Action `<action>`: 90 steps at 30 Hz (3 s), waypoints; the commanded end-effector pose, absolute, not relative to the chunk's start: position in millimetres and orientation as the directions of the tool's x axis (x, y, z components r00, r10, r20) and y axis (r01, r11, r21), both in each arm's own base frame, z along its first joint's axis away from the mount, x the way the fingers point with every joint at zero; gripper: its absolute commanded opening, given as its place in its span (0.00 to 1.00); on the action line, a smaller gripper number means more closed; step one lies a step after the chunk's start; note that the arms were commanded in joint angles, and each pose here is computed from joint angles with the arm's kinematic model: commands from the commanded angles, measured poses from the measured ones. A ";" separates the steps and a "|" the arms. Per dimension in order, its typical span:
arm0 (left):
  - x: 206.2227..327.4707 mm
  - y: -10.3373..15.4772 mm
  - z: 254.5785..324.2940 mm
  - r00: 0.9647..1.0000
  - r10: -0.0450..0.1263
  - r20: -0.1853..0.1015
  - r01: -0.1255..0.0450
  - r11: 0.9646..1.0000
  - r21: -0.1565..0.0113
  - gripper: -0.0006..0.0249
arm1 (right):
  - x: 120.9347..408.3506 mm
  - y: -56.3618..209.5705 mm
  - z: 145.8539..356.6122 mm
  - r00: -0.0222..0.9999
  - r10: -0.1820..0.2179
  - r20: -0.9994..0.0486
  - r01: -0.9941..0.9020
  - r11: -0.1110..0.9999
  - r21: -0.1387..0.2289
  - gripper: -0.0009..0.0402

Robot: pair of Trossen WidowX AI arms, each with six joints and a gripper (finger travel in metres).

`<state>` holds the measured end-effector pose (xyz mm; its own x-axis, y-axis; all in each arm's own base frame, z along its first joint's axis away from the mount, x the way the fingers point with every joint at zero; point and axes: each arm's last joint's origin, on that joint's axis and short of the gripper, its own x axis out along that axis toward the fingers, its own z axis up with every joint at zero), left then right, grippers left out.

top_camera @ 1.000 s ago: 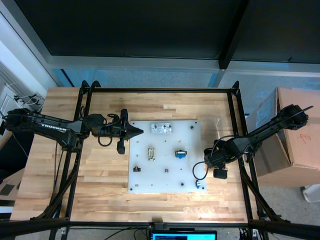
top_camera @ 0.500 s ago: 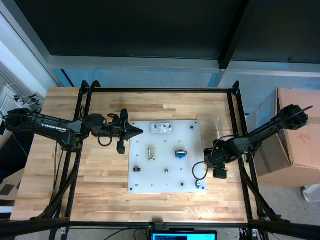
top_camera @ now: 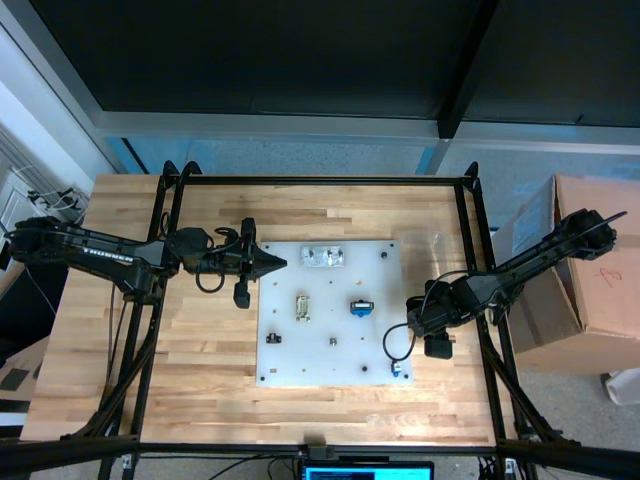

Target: Unfasten the M12 nut and place it in the container

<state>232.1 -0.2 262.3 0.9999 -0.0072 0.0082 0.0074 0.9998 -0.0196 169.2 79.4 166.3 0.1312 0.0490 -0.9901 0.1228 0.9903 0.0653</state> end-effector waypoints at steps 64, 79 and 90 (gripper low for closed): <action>232.2 -0.2 262.3 1.000 -0.007 0.008 0.007 1.000 -0.020 0.02 | 164.9 77.8 157.1 0.177 -0.034 -0.984 0.032 0.999 -0.028 0.56; 232.2 -0.2 262.3 1.000 -0.007 0.008 0.007 1.000 -0.020 0.02 | 160.8 75.6 145.5 0.182 -0.024 -0.983 -0.034 0.999 -0.031 0.56; 232.2 -0.2 262.3 1.000 -0.007 0.008 0.007 1.000 -0.020 0.02 | 159.0 76.1 141.8 0.168 0.016 -0.986 -0.041 0.999 0.009 0.55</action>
